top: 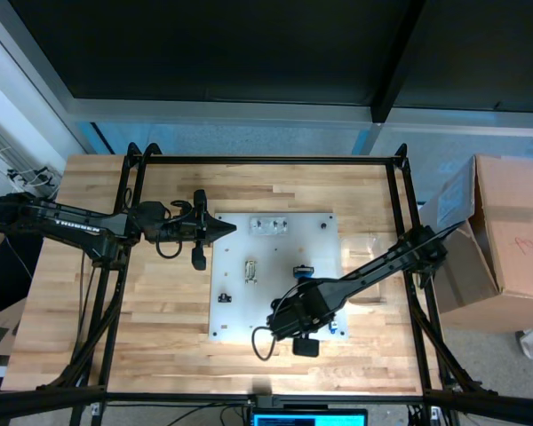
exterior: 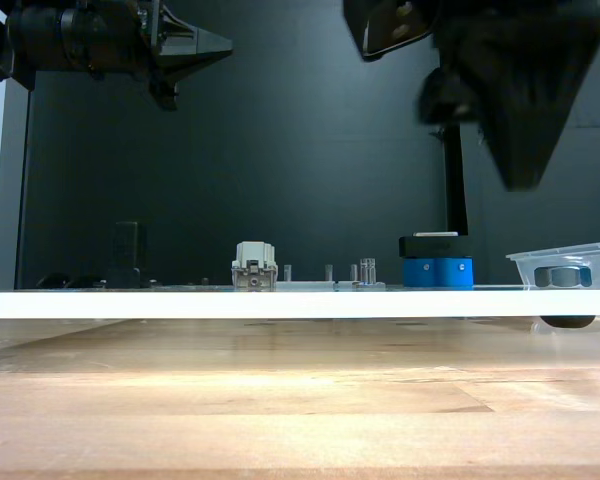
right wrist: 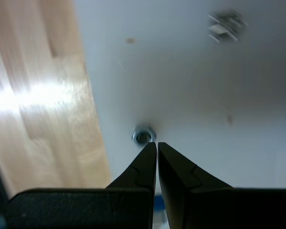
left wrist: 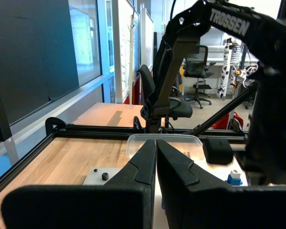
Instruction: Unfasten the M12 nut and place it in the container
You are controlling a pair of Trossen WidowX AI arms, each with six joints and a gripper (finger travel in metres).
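Small silver M12 nut (exterior: 555, 276) sat by the clear plastic container (exterior: 580, 255); whether on its stud, cannot tell. Right gripper (right wrist: 157, 143) hung above, fingers closed, empty. Left gripper (left wrist: 156, 142) was raised at the board's far left, fingers closed, empty. Placement judged not done.

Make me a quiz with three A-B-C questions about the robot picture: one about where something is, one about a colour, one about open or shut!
1. Where is the right end effector? A. high above the white board B. under the table C. on the floor
2. What colour is the nut at the board's near right edge? A. red B. silver C. green
3. The left end effector, over the board's far left part, is: A. wide open B. shut, empty C. holding the nut
Answers: 1 A, the low view shows it hanging high; 2 B, it shines silver in the right wrist view; 3 B, the left wrist view shows it closed on nothing.
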